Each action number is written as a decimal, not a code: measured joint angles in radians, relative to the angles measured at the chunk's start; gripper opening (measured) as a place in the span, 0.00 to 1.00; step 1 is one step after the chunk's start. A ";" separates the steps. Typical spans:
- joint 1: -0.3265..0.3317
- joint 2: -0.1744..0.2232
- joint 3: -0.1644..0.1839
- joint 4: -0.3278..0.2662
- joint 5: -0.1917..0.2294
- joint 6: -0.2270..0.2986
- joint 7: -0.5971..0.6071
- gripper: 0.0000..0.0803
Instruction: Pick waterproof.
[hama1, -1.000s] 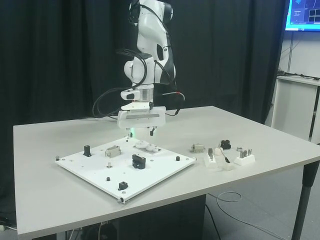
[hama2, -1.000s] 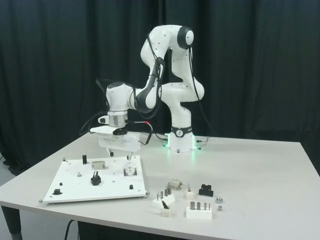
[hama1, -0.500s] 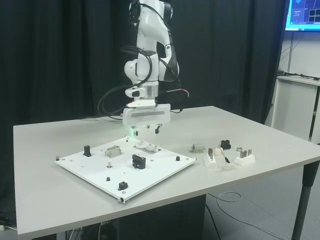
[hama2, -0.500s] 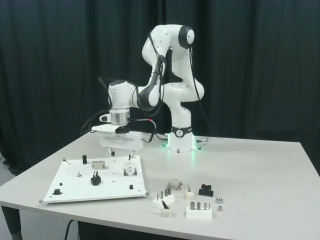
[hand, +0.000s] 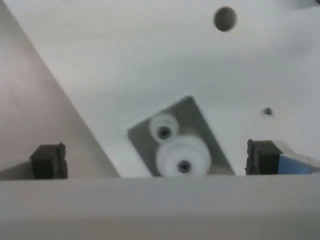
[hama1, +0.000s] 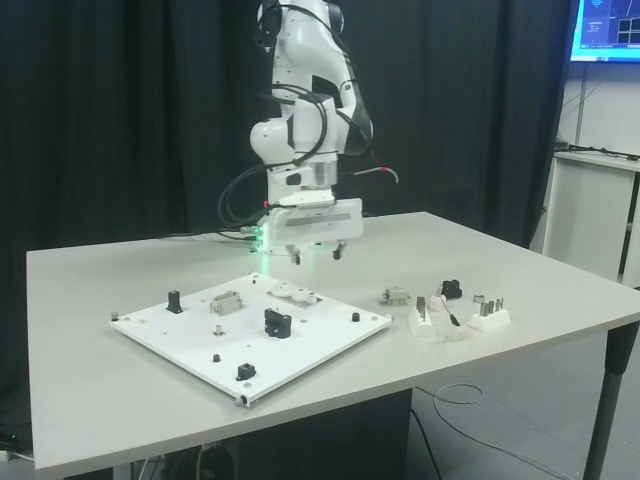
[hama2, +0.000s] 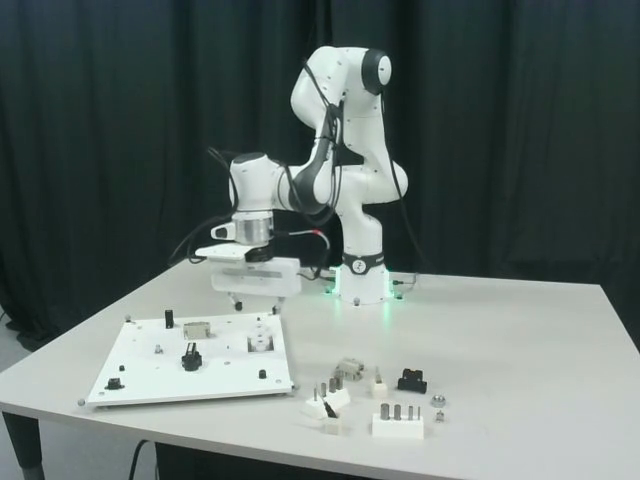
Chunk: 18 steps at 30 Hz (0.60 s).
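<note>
My gripper (hama1: 317, 256) (hama2: 256, 305) hangs open over the far edge of the white board (hama1: 330, 330) (hama2: 150, 380), with nothing between its fingers. In the wrist view the black fingertips (hand: 48, 161) stand wide apart above a grey plate carrying two white round parts (hand: 175, 150). The same white pair (hama1: 293, 293) (hama2: 260, 342) sits on the board just below the gripper. A small grey connector (hama1: 396, 295) (hama2: 349, 368) lies on the table beside the board, well away from the gripper. I cannot tell which part is the waterproof one.
The board also holds a grey block (hama1: 224, 302), a black part (hama1: 276, 323) and small black pegs. On the table near the connector lie a black part (hama1: 451, 289) and white holders (hama1: 437, 320) (hama1: 490, 317) with pins. The arm's base (hama2: 360, 280) glows green.
The gripper has risen and swung from over the board's middle toward its far edge, closer to the arm's base. Nothing on the board or table has moved.
</note>
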 joint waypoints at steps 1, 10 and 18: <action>0.005 -0.002 0.002 0.001 0.000 0.000 0.011 1.00; 0.051 -0.016 0.035 0.007 0.000 -0.006 0.129 1.00; 0.081 -0.017 0.075 0.012 0.000 -0.012 0.235 1.00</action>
